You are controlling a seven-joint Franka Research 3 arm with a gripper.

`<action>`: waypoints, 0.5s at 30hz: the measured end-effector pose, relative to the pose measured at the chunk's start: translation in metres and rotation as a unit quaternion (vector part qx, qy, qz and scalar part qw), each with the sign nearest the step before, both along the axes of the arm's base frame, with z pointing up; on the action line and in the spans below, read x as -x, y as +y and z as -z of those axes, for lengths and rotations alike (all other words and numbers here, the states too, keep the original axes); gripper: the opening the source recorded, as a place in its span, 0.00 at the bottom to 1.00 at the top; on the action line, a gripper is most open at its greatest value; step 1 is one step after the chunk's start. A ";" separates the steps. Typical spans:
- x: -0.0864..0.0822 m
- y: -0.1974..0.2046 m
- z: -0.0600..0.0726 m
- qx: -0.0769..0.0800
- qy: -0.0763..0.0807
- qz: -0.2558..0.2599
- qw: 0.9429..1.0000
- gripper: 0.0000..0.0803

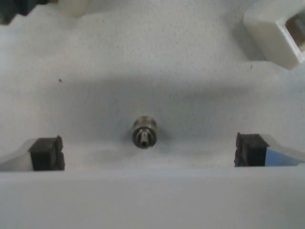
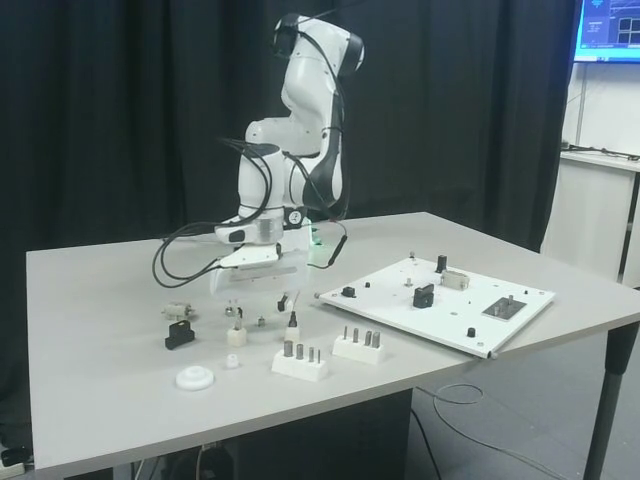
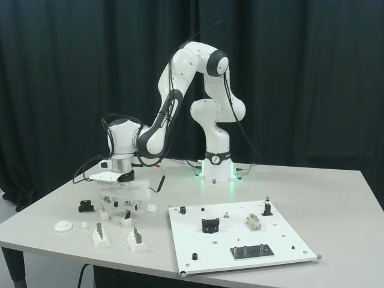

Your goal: Pick BNC.

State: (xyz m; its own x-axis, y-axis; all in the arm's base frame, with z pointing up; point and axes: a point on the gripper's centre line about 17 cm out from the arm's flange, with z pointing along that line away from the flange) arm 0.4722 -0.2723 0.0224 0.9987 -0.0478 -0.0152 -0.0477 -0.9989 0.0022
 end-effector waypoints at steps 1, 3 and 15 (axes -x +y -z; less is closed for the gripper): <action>0.000 0.000 0.001 0.001 0.000 0.001 1.000 1.00; 0.000 0.000 0.004 0.001 0.000 0.003 1.000 1.00; 0.002 -0.001 0.017 0.006 0.005 0.006 1.000 1.00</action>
State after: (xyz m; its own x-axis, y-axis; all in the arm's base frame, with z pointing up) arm 0.4697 -0.2733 0.0055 0.9979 -0.0598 -0.0236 -0.0594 -0.9981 0.0152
